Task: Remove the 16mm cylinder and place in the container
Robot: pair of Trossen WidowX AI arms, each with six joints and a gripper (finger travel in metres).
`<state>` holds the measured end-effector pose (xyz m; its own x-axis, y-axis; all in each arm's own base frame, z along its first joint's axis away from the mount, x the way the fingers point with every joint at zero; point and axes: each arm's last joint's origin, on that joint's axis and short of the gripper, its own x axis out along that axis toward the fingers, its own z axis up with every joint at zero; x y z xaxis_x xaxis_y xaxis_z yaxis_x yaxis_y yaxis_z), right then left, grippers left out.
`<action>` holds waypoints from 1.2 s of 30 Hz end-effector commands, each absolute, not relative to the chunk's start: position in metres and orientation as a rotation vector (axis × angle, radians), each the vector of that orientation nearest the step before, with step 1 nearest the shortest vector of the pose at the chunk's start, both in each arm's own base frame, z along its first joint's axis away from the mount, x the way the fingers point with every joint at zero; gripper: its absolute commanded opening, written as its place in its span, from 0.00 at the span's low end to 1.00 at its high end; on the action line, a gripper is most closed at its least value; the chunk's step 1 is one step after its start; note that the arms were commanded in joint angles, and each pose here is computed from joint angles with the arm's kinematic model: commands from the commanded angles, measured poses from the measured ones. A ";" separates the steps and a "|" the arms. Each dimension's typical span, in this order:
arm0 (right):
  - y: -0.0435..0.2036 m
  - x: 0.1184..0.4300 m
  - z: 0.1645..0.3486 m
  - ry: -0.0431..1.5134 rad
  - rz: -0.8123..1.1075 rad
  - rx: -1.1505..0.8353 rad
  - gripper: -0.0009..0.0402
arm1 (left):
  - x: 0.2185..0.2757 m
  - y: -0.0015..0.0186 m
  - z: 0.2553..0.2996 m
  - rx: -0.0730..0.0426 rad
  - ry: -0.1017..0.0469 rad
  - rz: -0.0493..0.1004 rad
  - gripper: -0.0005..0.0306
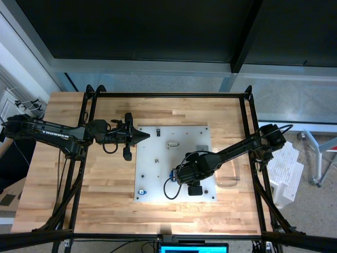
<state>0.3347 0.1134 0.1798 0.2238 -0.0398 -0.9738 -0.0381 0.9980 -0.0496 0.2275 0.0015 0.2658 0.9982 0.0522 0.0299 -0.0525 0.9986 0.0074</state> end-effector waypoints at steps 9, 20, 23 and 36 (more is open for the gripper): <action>0.114 0.335 0.181 1.343 0.007 -0.062 0.12 | 0.2275 0.0016 0.2659 0.008 -0.030 0.053 0.02; 0.112 0.330 0.199 1.299 0.016 -0.049 0.03 | 0.2275 0.0016 0.2659 0.008 -0.030 0.053 0.02; 0.110 0.325 0.211 1.275 0.020 -0.043 0.03 | 0.2275 0.0016 0.2659 0.008 -0.030 0.053 0.02; 0.099 0.283 0.247 1.250 0.029 -0.036 0.02 | 0.2275 0.0015 0.2659 0.008 -0.030 0.052 0.02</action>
<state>0.2891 0.1001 0.2458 0.3097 0.0013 -0.9508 -0.0424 0.9990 -0.0125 0.2275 0.0015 0.2658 0.9982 0.0522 0.0303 -0.0525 0.9986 0.0074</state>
